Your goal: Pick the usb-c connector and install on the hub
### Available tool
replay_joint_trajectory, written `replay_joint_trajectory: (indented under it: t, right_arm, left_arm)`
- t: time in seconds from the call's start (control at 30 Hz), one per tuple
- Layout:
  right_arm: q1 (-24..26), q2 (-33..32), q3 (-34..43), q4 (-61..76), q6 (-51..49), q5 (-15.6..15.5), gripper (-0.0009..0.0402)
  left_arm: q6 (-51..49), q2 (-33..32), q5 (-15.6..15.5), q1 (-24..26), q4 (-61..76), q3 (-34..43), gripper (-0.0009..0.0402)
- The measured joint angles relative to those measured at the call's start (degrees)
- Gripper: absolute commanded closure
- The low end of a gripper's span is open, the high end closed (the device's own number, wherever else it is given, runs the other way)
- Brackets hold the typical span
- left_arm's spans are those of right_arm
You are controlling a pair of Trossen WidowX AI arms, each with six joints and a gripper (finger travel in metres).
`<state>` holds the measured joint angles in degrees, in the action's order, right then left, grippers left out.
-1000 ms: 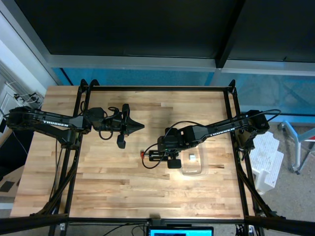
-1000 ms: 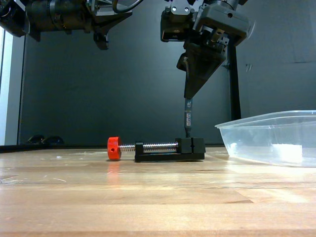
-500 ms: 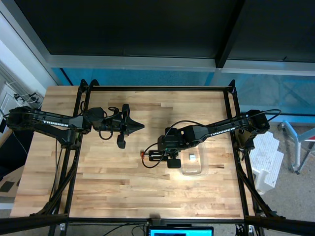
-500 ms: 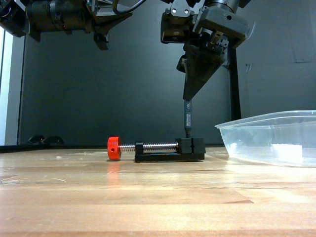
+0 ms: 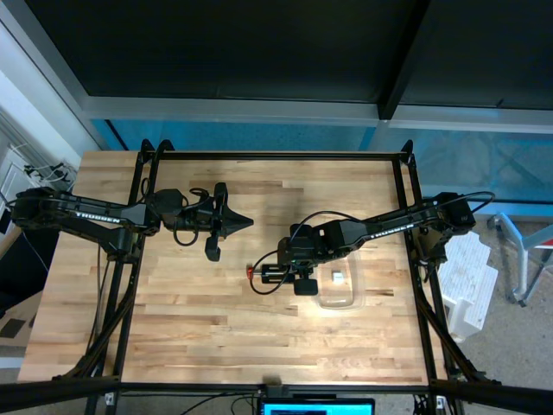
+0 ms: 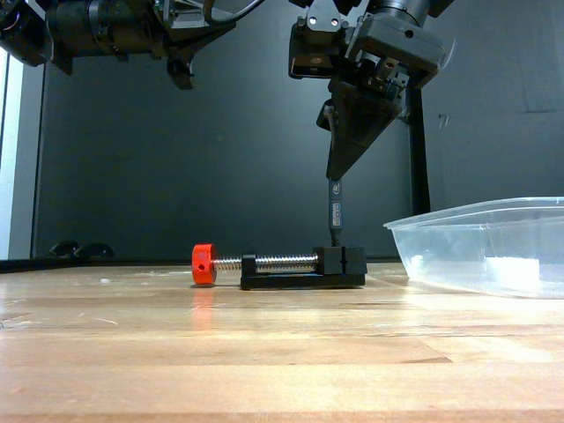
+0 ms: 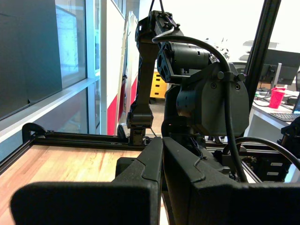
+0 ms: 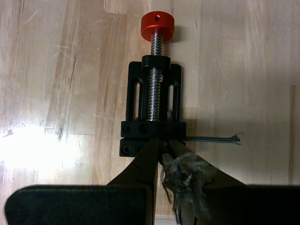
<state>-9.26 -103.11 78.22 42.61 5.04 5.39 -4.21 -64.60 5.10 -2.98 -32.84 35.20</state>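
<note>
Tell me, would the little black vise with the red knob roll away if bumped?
Probably not: the vise sits flat on a boxy base, so it would likely slide. Its metal screw suggests it's heavy for its size. The right gripper holds the usb-c connector upright over it; the left gripper hangs far left.

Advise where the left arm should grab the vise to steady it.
Probably the red knob end of the vise: pinch across the black frame's two long rails, coming from above on the left. The right end effector hangs over the jaw end, shut on the upright usb-c connector, whose tip meets the jaw block. The left end effector hangs shut, high to the left.
</note>
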Motion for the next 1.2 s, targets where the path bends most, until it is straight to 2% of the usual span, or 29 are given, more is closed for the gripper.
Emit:
replay_joint_trajectory:
  t: [0.33, 0.67, 1.2]
  right_arm:
    - [0.0, 0.81, -0.07, -0.09, 0.0, 0.02, 0.0378]
    - [0.07, 0.9, -0.55, -0.26, 0.0, -0.22, 0.0305]
    - [0.02, 6.58, -0.28, 3.72, 0.57, -0.46, 0.02]
  left_arm:
    - [0.02, 0.02, 0.02, 0.0, 0.0, 0.0, 0.0393]
    - [0.02, 0.02, 0.0, 0.0, 0.02, -0.02, 0.0393]
    - [0.02, 0.0, 0.02, 0.0, 0.0, -0.02, 0.0393]
